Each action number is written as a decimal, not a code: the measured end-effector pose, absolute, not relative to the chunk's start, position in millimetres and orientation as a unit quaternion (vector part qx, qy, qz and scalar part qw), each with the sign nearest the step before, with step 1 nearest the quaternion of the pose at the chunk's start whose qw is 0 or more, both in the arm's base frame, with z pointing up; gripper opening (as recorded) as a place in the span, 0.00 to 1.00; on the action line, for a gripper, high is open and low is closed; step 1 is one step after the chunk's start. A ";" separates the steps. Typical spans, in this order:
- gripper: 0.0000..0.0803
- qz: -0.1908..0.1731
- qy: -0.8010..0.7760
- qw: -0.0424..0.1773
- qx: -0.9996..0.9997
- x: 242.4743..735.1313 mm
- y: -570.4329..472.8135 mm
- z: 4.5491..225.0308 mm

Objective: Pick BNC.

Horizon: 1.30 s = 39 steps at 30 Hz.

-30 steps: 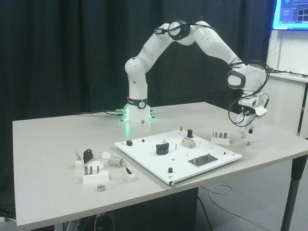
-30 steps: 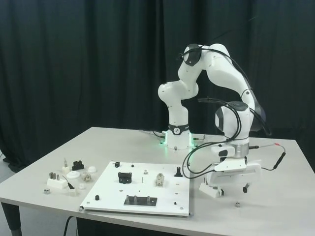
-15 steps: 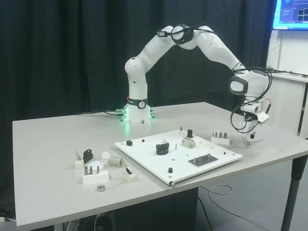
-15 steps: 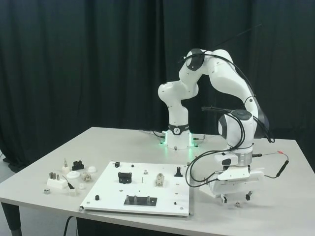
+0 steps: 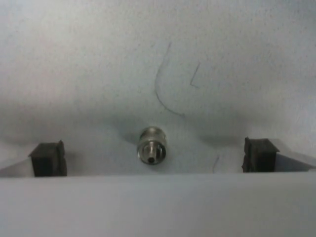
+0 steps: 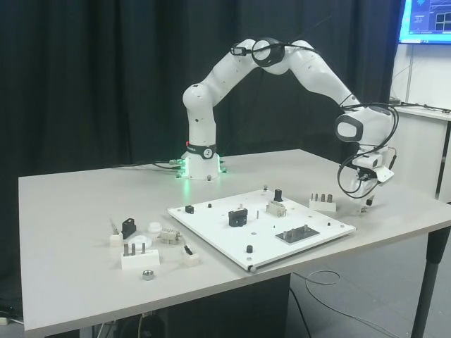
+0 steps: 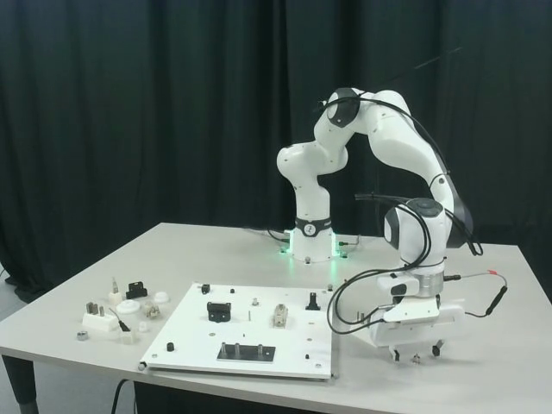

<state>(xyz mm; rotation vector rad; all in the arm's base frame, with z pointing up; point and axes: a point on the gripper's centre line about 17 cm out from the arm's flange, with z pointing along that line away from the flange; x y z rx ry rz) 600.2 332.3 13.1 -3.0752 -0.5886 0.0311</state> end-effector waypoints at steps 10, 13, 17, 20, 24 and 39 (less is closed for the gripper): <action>1.00 0.006 -0.188 0.002 -0.982 602.6 330.2 5.6; 1.00 0.007 -0.188 0.001 -0.982 602.0 329.4 3.6; 0.86 0.008 -0.187 0.000 -0.982 601.6 328.6 2.0; 0.86 0.008 -0.187 0.000 -0.982 601.7 328.3 1.9; 0.86 0.008 -0.187 0.000 -0.982 601.8 328.2 1.9; 0.22 0.006 -0.185 0.005 -0.983 603.7 332.6 5.4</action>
